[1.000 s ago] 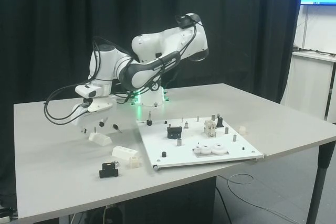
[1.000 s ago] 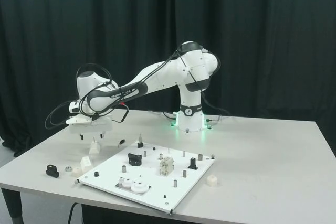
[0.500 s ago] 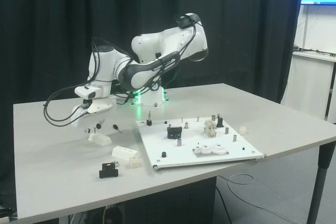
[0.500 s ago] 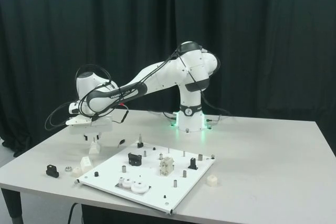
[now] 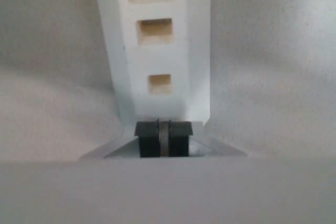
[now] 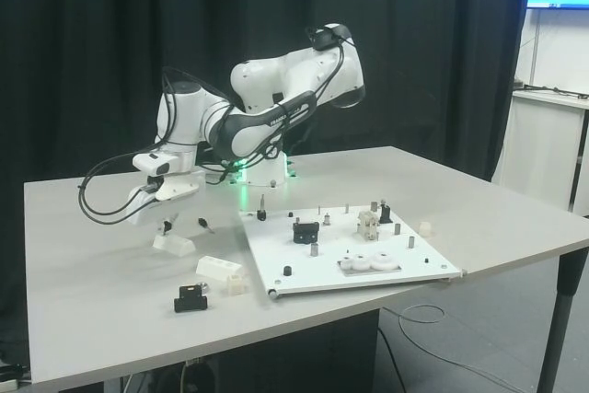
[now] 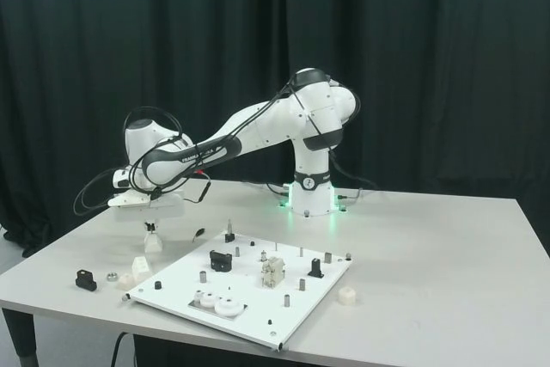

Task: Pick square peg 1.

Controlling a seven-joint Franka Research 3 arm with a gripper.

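Observation:
A white holder block (image 5: 157, 51) with several square holes lies on the grey table, left of the board (image 6: 173, 244) (image 7: 152, 243). My gripper (image 5: 164, 139) is at the near end of this block, and its black pads (image 5: 148, 140) are shut on a thin grey square peg (image 5: 164, 136). In the first room view the gripper (image 6: 167, 225) hangs just above the block with its fingers together. The second room view shows the gripper (image 7: 151, 229) directly over the block. The lower part of the peg is hidden between the pads.
The white assembly board (image 6: 276, 255) with pegs, gears and black parts lies right of the gripper. A second white block (image 6: 219, 269), a black clamp (image 6: 190, 297) and a small black piece (image 6: 203, 224) lie near the holder. A small white cube (image 6: 425, 226) sits beyond the board.
The fingers stood spread over the block one second ago and have closed together. The hand has shifted slightly toward the board.

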